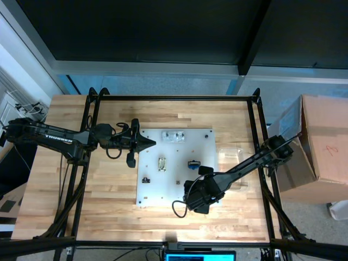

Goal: Unfasten the M12 nut and place it in the container

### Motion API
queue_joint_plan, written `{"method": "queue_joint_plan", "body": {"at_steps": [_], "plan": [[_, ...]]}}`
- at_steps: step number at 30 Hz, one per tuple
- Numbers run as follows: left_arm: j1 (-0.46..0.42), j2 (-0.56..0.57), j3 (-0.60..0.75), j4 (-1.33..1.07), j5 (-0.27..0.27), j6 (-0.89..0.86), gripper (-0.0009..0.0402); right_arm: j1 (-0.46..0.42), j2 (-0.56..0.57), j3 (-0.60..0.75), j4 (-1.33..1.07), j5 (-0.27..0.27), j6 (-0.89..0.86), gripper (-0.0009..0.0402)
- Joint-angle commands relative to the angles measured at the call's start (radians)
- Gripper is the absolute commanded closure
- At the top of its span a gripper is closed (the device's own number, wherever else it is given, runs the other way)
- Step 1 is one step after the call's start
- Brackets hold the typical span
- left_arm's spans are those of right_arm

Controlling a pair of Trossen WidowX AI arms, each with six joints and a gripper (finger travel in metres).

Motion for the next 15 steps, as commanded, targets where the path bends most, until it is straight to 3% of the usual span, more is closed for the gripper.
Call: {"method": "queue_joint_plan", "body": {"at_steps": [1,6,8,15], "plan": [[0.000,0.000,0.000,-0.001,0.000,0.000,0.0393,0.000,-0.024,0.001,0.014,-0.081,-0.002,0.0393],[0.000,0.000,0.000,0.000,0.000,0.000,0.0393,-0.002,-0.056,0.022,0.045,-0.206,0.002,0.0393],[0.000,0.000,0.000,-0.004,0.000,0.000,0.0393,-0.002,-0.058,0.035,0.044,-0.233,0.006,0.0393],[0.000,0.000,0.000,-0.023,0.000,0.000,0.0393,-0.002,-0.059,0.049,0.045,-0.250,0.023,0.0393]]}}
